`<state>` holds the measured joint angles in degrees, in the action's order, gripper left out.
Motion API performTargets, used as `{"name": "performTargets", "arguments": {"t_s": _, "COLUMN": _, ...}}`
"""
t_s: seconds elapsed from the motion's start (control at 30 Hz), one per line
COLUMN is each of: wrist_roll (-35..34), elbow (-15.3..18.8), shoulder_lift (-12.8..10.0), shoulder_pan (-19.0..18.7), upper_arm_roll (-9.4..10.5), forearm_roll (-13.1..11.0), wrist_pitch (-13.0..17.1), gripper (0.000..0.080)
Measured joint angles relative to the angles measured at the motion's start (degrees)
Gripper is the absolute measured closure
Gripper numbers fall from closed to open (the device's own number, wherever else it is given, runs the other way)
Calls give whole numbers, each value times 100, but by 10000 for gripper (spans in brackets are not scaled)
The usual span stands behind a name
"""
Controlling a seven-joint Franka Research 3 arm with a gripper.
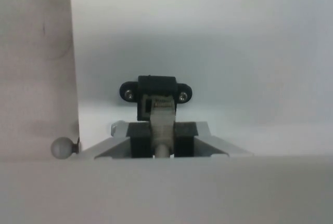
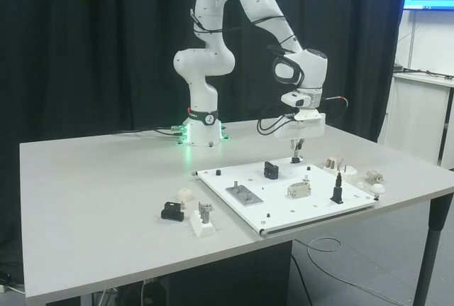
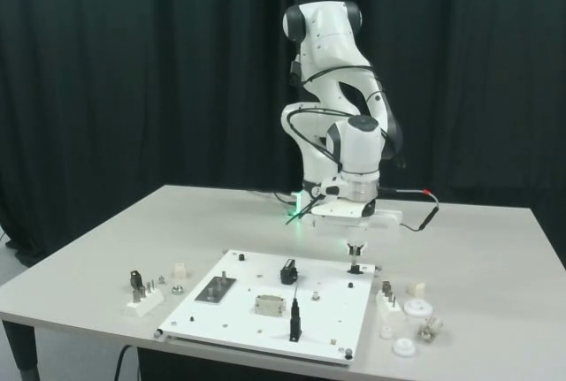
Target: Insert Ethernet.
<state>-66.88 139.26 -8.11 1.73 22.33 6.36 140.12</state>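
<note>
The grey counter [image 2: 99, 178] carries everything, and the white arm [image 2: 234, 8] rises from its base with a green glow at the foot, folds over and comes down with its hand [image 2: 295, 151] low over the far edge of the white board [image 2: 284, 192]. That hand is closed narrowly on the Ethernet plug [image 1: 161, 117], which sticks out from between the fingertips. Directly beneath the hand sits the black socket [image 1: 156, 91], held to the board by a screw on each ear, and the plug's tip is in the socket's mouth; how deep it sits I cannot tell.

Nearer the front of the board than the hand lie a grey metal plate [image 2: 244, 194] with pegs, a small metal connector block [image 2: 299, 190], a black bracket [image 2: 270, 170] and an upright black post [image 2: 338, 187].

Off the board, on the side well away from the hand, a white block [image 2: 202, 225] holds short upright pins, with a black fixture [image 2: 171, 211] and a small white part [image 2: 184, 194] near it. On the other side, a little past the hand, a cluster of small white gears and holders [image 3: 409, 308] rests on the counter.
</note>
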Motion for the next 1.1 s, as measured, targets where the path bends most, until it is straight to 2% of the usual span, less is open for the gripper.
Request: {"name": "performTargets", "arguments": {"t_s": 1.1, "wrist_roll": -158, "elbow": -1, "shoulder_lift": -27, "shoulder_pan": 0, "upper_arm_roll": 25, "forearm_roll": 0, "wrist_pitch": 22, "gripper": 719}}
